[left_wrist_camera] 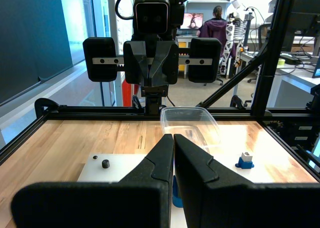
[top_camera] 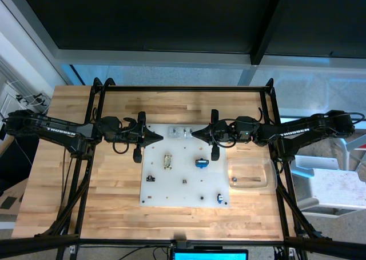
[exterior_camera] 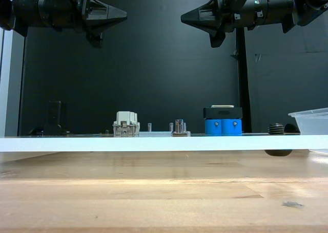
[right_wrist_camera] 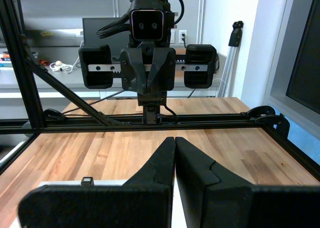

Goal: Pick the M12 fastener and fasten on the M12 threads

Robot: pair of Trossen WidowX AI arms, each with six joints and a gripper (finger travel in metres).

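Start state, nothing picked yet. Left gripper (top_camera: 159,137) hovers high over the far left part of the white board (top_camera: 171,200). Its fingers (left_wrist_camera: 160,160) are pressed together with nothing between them. Right gripper (top_camera: 195,133) hovers high over the far middle of the board, tip facing the left one. Its fingers (right_wrist_camera: 161,163) are also together and empty. In the low view both grippers hang well above everything on the board.

M12 nut (top_camera: 233,180) looks to lie inside the clear tray (top_camera: 269,183) on the bench (top_camera: 74,174), just right of the board, close to the tray's near left corner. It is well apart from both grippers. M12 stud (top_camera: 220,199) stands at the board's near right edge. The low view shows its ribs bare, so there is no nut on it. Blue block connector (top_camera: 201,163) sits mid-board, near the stud but apart from it.

Task is about zero done. The right arm is nearer the nut and is the likely picker.

Risks:
- The fingers are together and must part before descending, or they will knock the nut away.
- The nut is tiny and close to the tray wall, so a finger could hit the wall and shift the light tray, or pinch the nut tilted.
- A tilted nut would likely cross-thread or sit crooked on the stud.
- A weak grip could drop the nut during the carry.
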